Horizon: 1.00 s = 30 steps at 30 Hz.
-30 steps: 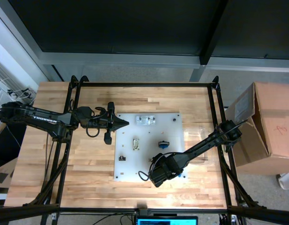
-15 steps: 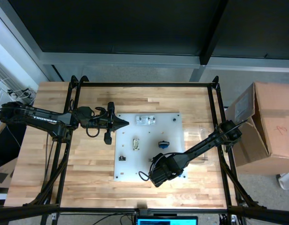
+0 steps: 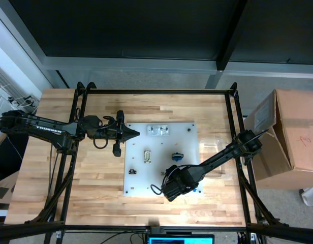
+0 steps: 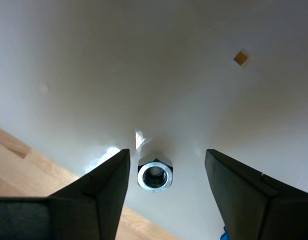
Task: Pick the M12 nut and place it on its threads and fasten
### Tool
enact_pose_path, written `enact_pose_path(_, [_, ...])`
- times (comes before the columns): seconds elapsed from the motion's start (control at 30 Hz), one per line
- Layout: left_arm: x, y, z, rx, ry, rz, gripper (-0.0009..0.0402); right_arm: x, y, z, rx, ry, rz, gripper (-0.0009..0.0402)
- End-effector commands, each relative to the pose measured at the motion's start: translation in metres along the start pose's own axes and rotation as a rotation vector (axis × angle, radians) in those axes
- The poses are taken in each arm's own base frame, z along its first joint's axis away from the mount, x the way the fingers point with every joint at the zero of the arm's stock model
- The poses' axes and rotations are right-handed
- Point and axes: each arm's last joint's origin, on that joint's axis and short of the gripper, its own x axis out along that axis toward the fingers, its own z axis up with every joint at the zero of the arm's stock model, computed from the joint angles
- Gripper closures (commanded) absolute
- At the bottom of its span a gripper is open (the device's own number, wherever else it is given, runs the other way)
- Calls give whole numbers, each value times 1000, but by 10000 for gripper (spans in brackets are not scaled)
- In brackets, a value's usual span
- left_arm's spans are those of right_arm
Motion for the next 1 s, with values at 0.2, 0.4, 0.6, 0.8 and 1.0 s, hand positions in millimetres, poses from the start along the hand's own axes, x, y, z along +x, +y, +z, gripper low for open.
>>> enact_pose_path(0.2, [0, 0, 0, 0, 0, 0, 393, -17, 2, 0, -17, -2, 61, 148])
enact_pose_path(0.4, [0, 0, 0, 0, 0, 0, 393, -30, 2, 1, -149, -11, 92, 160])
enact_pose_path(0.6, [0, 0, 0, 0, 0, 0, 393, -35, -7, 0, -560, -5, 40, 225])
enact_pose_path(0.8, [0, 0, 0, 0, 0, 0, 393, -27, -11, 0, -769, -3, 11, 363])
enact_pose_path(1.0, [0, 0, 0, 0, 0, 0, 393, -20, -13, -2, -839, -3, 11, 381])
